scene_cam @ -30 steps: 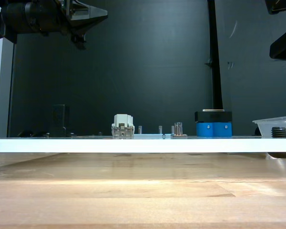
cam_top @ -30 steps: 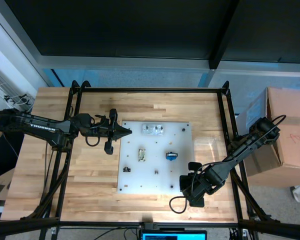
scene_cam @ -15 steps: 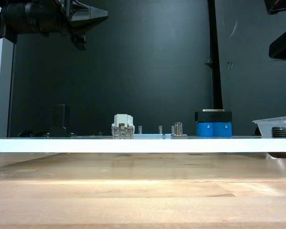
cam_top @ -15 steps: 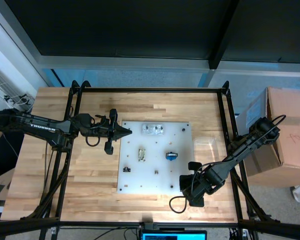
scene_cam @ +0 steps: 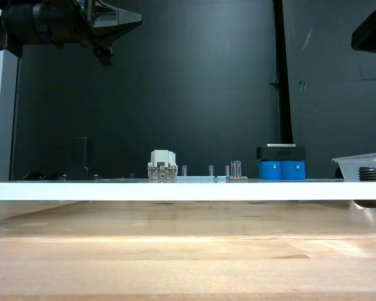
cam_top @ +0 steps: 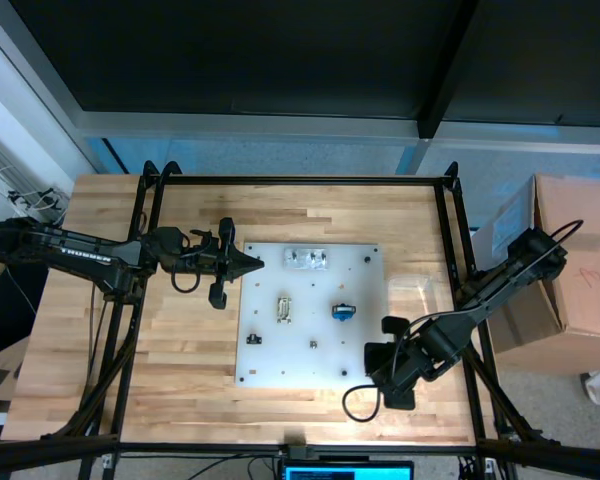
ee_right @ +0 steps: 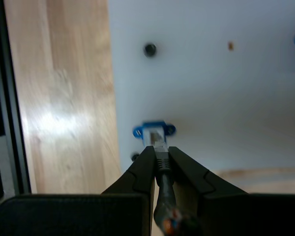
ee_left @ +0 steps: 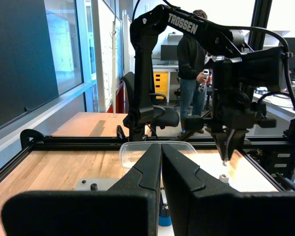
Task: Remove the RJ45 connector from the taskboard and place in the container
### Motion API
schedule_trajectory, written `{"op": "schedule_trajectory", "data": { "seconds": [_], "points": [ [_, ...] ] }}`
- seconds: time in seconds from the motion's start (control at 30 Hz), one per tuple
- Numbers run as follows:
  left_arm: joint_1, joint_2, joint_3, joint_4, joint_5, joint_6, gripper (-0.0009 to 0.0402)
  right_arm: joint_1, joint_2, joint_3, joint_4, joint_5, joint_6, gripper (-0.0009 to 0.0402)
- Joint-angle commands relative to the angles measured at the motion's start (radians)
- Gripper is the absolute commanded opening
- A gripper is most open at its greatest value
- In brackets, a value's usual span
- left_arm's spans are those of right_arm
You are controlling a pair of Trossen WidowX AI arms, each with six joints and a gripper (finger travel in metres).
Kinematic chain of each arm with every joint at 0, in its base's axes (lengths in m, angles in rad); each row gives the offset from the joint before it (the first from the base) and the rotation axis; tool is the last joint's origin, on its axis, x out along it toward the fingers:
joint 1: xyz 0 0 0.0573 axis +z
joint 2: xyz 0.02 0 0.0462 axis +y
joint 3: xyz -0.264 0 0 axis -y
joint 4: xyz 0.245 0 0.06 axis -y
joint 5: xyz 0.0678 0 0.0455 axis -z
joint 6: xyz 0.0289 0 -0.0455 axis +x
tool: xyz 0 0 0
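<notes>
RJ45 connector (ee_right: 158, 141), clamped in your right tool (ee_right: 160, 149), hangs clear above the taskboard (cam_top: 280, 352) for carrying; left tool (cam_top: 251, 263), closed, hovers beside it.

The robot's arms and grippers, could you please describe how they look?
The left arm and right arm are matte black jointed links with white TROSSEN lettering. Black cables loop by the left gripper, above the board's left edge, and the right gripper, over its near right corner. Each has two tapered black fingers; the right's clamp the RJ45 connector.

left gripper (cam_top: 254, 264): over board (cam_top: 280, 365) left edge | right gripper (ee_right: 160, 148): near-right corner | container (scene_cam: 362, 158): open-topped, beside board
</notes>
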Motion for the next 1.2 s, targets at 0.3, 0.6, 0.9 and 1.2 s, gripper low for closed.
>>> {"op": "schedule_trajectory", "data": {
  "seconds": [0.3,0.6,0.9,1.2],
  "points": [
    [0.000,0.000,0.000,0.000,0.000,0.000,0.0000,-0.027,-0.211,-0.174,-0.083,0.022,0.039,0.0000],
    [0.000,0.000,0.000,0.000,0.000,0.000,0.0000,-0.061,-0.374,-0.384,-0.089,-0.018,0.087,0.0059],
    [0.000,0.000,0.000,0.000,0.000,0.000,0.0000,-0.078,-0.448,-0.468,-0.094,-0.031,0.109,0.0178],
    [0.000,0.000,0.000,0.000,0.000,0.000,0.0000,-0.092,-0.508,-0.453,-0.112,0.024,0.120,0.0227]
  ]
}}
